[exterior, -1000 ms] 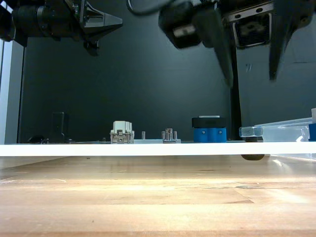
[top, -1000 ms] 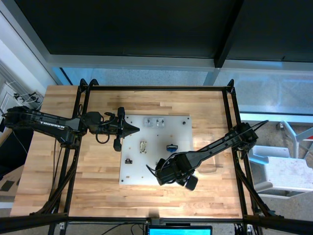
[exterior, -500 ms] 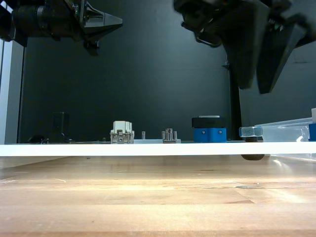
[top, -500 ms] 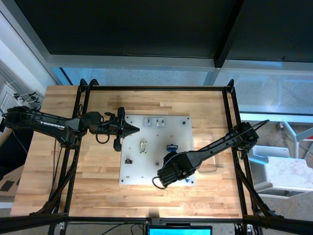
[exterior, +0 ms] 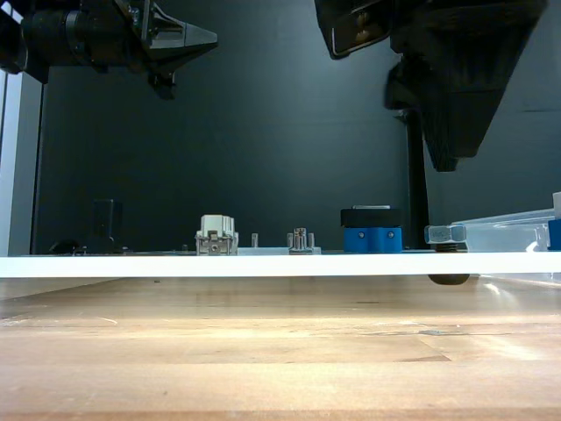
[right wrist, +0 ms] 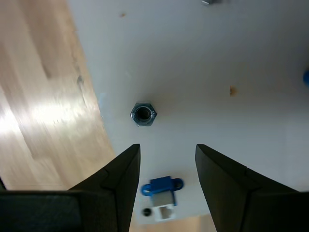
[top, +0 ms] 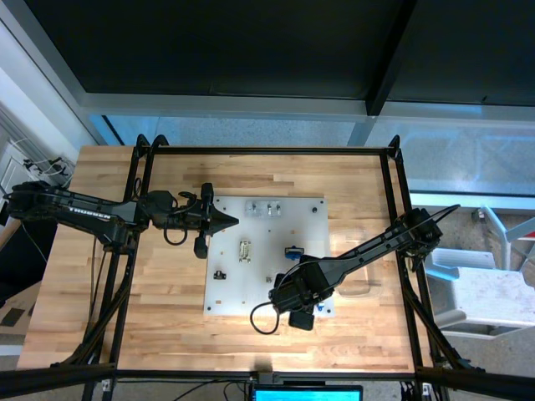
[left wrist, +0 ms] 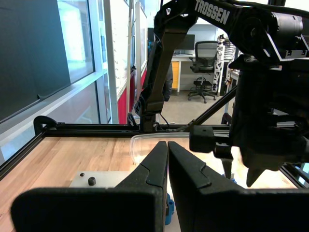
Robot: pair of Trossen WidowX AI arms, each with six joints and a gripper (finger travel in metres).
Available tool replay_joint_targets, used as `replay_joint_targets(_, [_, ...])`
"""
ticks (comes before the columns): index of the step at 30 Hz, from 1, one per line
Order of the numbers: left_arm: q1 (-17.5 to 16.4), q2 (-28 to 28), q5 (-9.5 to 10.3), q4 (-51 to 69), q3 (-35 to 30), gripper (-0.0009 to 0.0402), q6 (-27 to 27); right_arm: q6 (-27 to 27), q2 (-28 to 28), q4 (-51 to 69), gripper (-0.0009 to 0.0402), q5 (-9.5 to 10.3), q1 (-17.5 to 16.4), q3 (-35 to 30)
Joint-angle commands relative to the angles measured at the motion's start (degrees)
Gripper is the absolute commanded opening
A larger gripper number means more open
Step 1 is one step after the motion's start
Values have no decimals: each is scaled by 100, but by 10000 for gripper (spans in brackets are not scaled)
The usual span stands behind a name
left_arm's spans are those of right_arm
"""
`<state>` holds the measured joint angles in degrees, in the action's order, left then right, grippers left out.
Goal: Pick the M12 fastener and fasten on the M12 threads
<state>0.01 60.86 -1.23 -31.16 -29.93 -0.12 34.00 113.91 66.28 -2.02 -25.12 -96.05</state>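
Silvery hexagonal nut [right wrist: 143, 114] apparently sits on its dark ribbed stud [exterior: 450, 248]; right gripper [right wrist: 167, 153] hangs above, pointing down, jaws apart, empty. Left gripper [left wrist: 167, 145] closed, empty, level over the white board's [top: 230, 292] left edge.

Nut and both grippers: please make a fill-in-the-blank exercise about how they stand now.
1. The right gripper hovers above the nut with its jaws ____.
2. The nut sits on its dark ____, which is fixed to the white board.
3. The left gripper, over the board's far left part, is ____.

Missing words: open; stud; shut.
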Motion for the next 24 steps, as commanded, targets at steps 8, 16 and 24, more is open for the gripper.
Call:
replay_joint_targets(8, [0,0,-2,0,-2,0,2,-638,7,-289,-8,61,66,317])
replay_joint_targets(16, [0,0,-2,0,-2,0,2,-411,7,-688,2,39,28,564])
replay_joint_targets(24, [-2,0,-2,0,-2,0,2,-229,7,-820,0,-251,-66,673])
